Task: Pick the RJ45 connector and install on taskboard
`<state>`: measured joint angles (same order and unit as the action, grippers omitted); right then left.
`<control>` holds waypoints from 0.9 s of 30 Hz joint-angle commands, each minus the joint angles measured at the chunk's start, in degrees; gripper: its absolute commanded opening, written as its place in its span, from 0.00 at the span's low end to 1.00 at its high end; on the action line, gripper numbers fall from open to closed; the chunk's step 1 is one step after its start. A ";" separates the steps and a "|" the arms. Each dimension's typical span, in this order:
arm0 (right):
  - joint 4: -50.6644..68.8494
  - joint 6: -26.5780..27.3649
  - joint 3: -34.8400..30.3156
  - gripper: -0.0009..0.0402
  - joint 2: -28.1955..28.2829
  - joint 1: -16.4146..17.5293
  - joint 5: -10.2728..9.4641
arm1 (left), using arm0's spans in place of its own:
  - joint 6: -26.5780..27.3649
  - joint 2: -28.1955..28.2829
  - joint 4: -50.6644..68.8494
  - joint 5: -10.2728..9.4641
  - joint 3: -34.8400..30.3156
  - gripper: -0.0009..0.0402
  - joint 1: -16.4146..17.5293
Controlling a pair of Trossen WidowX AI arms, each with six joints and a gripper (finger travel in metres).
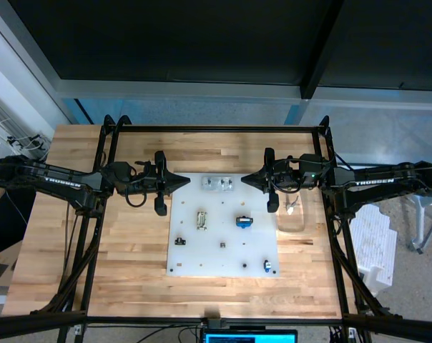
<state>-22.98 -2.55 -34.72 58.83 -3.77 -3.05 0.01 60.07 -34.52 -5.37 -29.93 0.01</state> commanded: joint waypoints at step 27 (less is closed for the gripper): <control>18.49 -0.72 -5.81 0.02 -3.78 0.96 -0.79 | 0.00 0.04 0.02 0.02 -0.02 0.02 -0.02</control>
<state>-7.05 -3.36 -39.70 55.70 -2.85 -3.86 0.01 60.10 -34.52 -5.37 -29.93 -0.01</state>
